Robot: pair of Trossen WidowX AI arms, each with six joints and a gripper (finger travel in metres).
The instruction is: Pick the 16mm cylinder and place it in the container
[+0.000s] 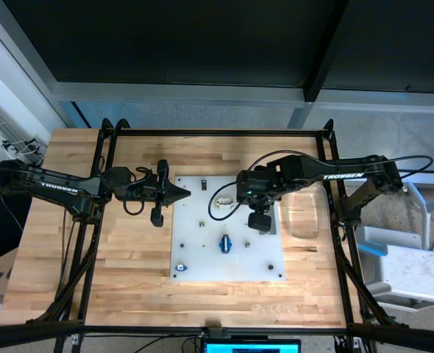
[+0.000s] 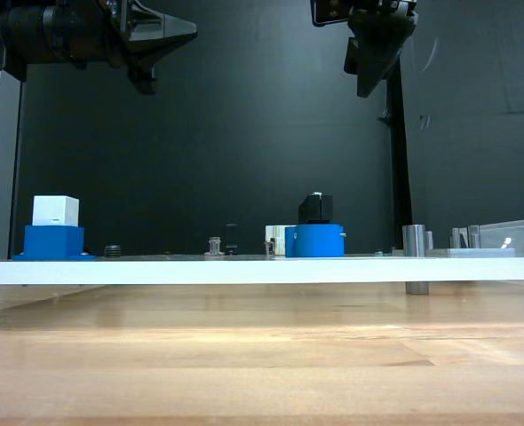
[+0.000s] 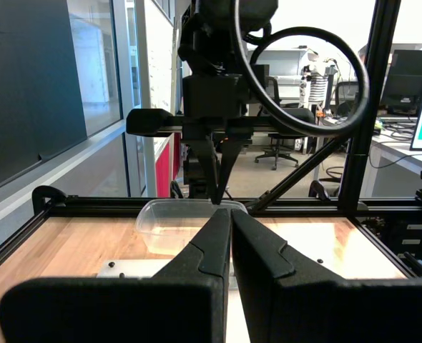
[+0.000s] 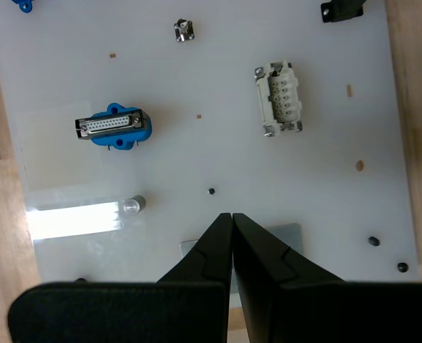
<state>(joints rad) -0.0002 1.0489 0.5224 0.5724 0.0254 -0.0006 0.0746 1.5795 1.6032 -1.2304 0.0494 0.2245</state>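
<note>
Both grippers are empty, fingers pressed together: left gripper (image 1: 183,193) raised at the white board's (image 1: 202,254) left edge, right gripper (image 4: 232,217) high over it. 16mm cylinder (image 4: 134,205) stands upright on the board near the blue connector (image 4: 114,127). Likely rigid, light, slick metal; pinch its round sides squarely. Container (image 1: 303,215) sits just beside the board.

The white board (image 1: 195,250) is being viewed from overhead and level from the surface's (image 1: 129,294) edge. It is being faced downward along the right tool (image 4: 232,214) above it, sideways along the left tool (image 3: 230,212) beside it.
</note>
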